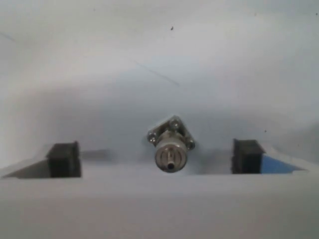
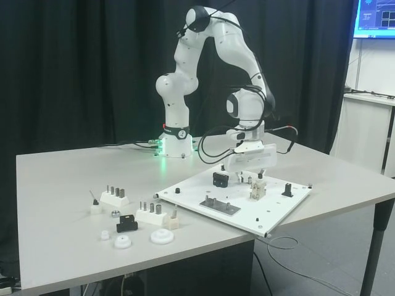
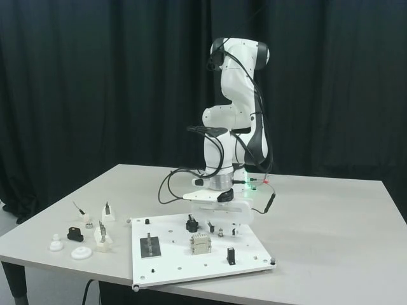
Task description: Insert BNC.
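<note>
Looking down past the wrist, the two black fingertips (image 1: 64, 159) stand wide apart with nothing between them but air. Below the claw (image 1: 155, 159), midway between the pads, a metal BNC socket (image 1: 170, 145) rises from the white board (image 1: 149, 74), its flange fixed by small screws and its round barrel pointing up toward the camera.

From the first room view, the white arm (image 2: 213, 55) bends down over the white board (image 2: 278, 213), which lies on the grey desk (image 2: 55, 185). The claw (image 2: 249, 177) hangs just above the board's far part, near a black block (image 2: 220, 179) and a small white fixture (image 2: 257, 190). A flat grey plate (image 2: 220, 205) with pegs lies nearer the front. To the side of the board, white holders with grey pegs (image 2: 115, 196), a black clip (image 2: 126, 224) and white gears (image 2: 162, 235) sit on the desk. Green light glows at the arm's base (image 2: 174, 145). Black curtains hang behind.

From the second room view, the claw (image 3: 221, 229) is low over the board (image 3: 172, 267), the socket too small to make out there. Cables (image 3: 175, 181) loop beside the wrist.
</note>
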